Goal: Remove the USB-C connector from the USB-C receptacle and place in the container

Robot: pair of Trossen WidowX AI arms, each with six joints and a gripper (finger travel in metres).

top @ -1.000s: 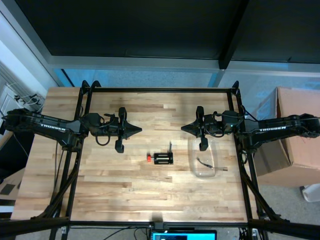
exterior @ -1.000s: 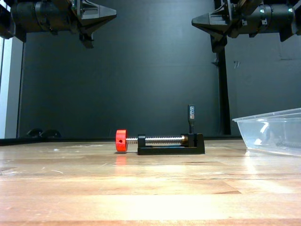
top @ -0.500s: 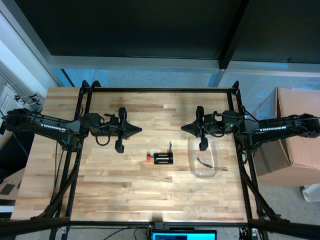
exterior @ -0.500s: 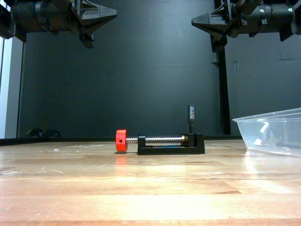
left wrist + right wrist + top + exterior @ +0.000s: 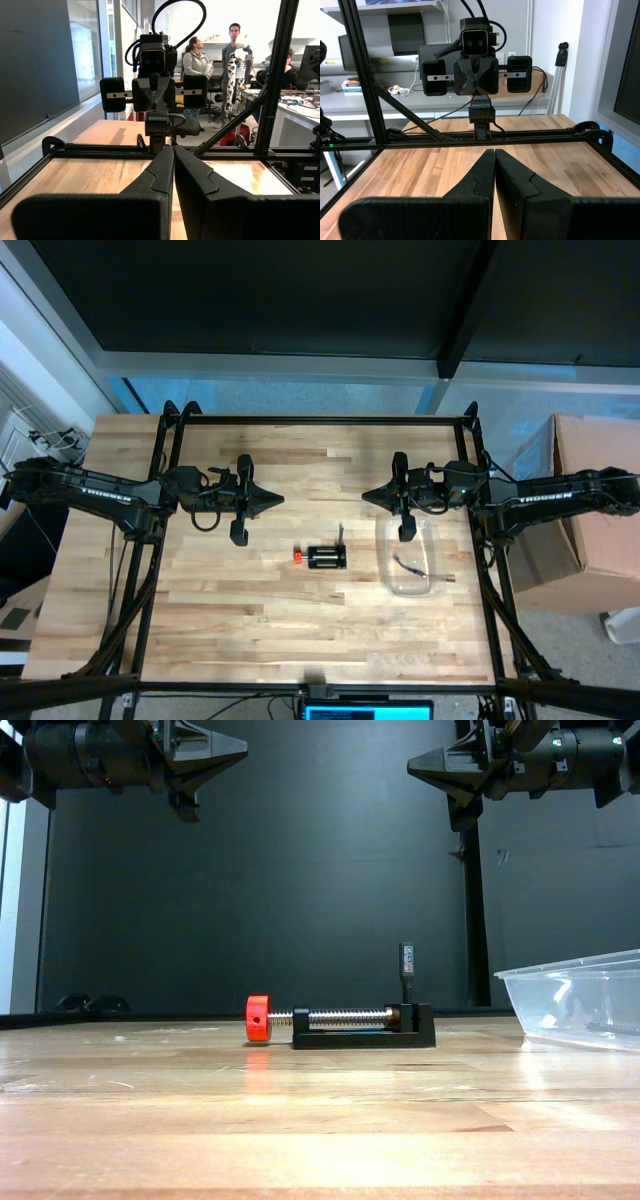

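1. USB-C connector (image 5: 408,565): lying free with its short cable inside the container (image 5: 382,570), clear of its seat, with neither claw holding it.
2. Container: clear plastic tub, sitting on the desk (image 5: 250,610) just right of the vise (image 5: 365,1030).
3. USB-C receptacle (image 5: 406,968): standing upright at the right end of the black vise, whose red knob (image 5: 258,1018) is pointing left.
4. Right claw (image 5: 411,765): hanging high above the desk over the container's far end, pointing inward, fingers pressing together on nothing.
5. Left claw (image 5: 243,750): hanging equally high at the left, well apart from the vise, pointing inward, fingers likewise pressing together and gripping nothing.
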